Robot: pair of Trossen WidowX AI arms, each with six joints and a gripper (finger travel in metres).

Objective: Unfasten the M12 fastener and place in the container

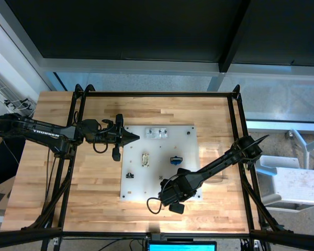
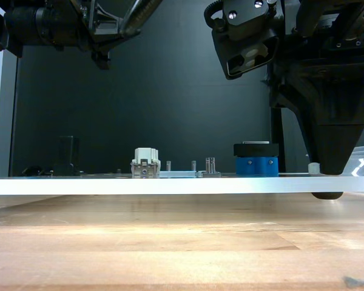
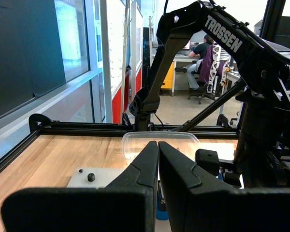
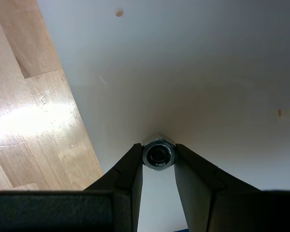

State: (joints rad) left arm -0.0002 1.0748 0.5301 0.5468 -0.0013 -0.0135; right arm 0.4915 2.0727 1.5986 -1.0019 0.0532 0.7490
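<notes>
- Nut, small, silver and hexagonal (image 4: 158, 155), sits against the flat white board (image 4: 208, 72), close to the board's edge where the pale wooden worktop (image 4: 34, 121) begins. A dark core fills its bore, but whether that is its stud cannot be told.
- Right end effector (image 4: 158, 147) grips the nut, with one black finger pressed on each side.
- In the high view, that arm reaches down over the lower right part of the board.
- Clear rectangular plastic container (image 3: 130, 145) lies on the worktop just past the board's right edge, apart from the nut.
- Left end effector (image 1: 136, 137) hovers over the board's upper left. It is narrow, fingers almost touching, holding nothing.
</notes>
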